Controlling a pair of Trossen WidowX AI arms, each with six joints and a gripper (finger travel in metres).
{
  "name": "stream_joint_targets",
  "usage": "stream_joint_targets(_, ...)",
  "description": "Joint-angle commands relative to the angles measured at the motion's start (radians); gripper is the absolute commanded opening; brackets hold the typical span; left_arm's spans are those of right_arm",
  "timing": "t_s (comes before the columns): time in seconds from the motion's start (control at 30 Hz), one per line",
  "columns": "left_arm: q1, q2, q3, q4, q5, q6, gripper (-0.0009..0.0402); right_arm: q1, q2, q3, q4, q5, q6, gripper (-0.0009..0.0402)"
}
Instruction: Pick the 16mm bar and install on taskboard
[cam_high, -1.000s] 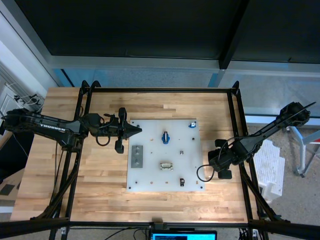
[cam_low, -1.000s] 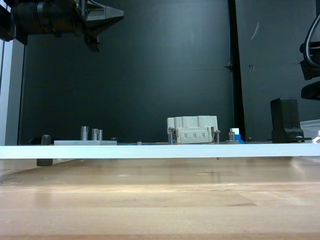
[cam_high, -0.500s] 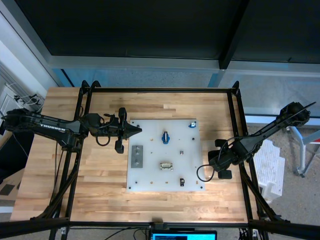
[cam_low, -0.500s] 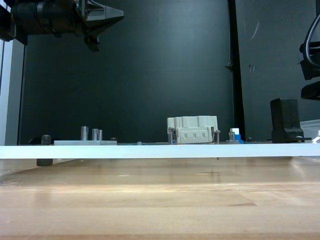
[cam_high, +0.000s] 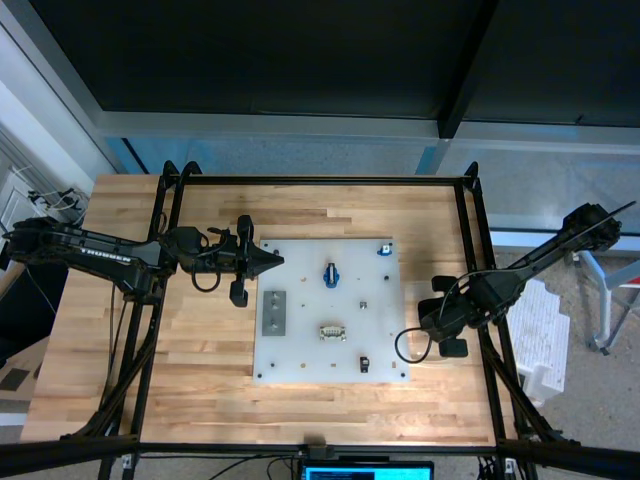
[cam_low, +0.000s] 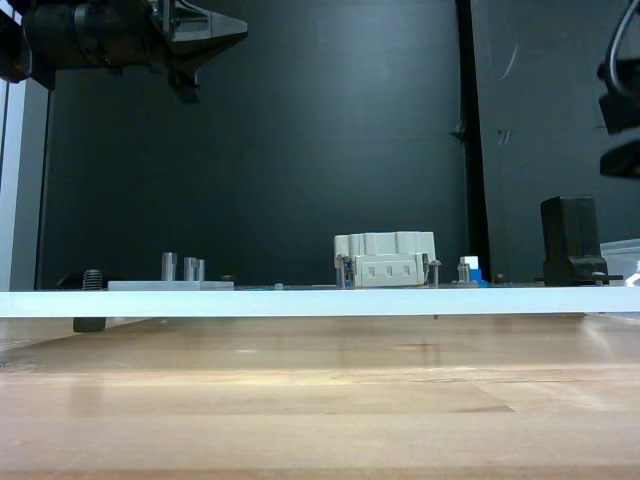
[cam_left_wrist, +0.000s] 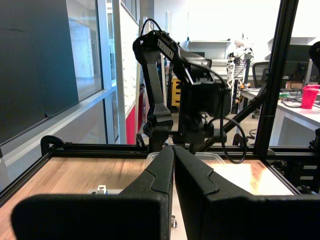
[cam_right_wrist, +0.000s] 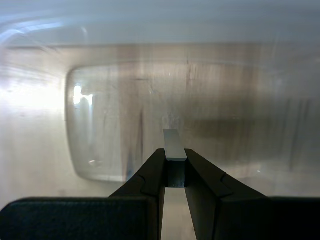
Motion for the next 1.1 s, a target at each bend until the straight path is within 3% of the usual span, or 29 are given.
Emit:
stream_joint_targets(0.03, 0.0, 0.0, 0.0, 0.0, 0.0, 0.0, 0.0, 0.0, -0.001, 0.06, -0.052, 0.001, -0.011, 0.0004)
stream_joint_targets(0.53, 0.0, 0.0, 0.0, 0.0, 0.0, 0.0, 0.0, -0.002, 0.018, 0.336, -0.323, 0.001, -0.011, 0.0004)
stream_joint_targets(1.0, 0.0, 0.0, 0.0, 0.0, 0.0, 0.0, 0.0, 0.001, 0.034, 0.348, -0.344, 0.002, -0.031, 0.0004)
stream_joint_targets(1.1, 0.0, 0.0, 0.0, 0.0, 0.0, 0.0, 0.0, 0.001, 0.048, 0.352, -0.336, 0.016, -0.064, 0.0004)
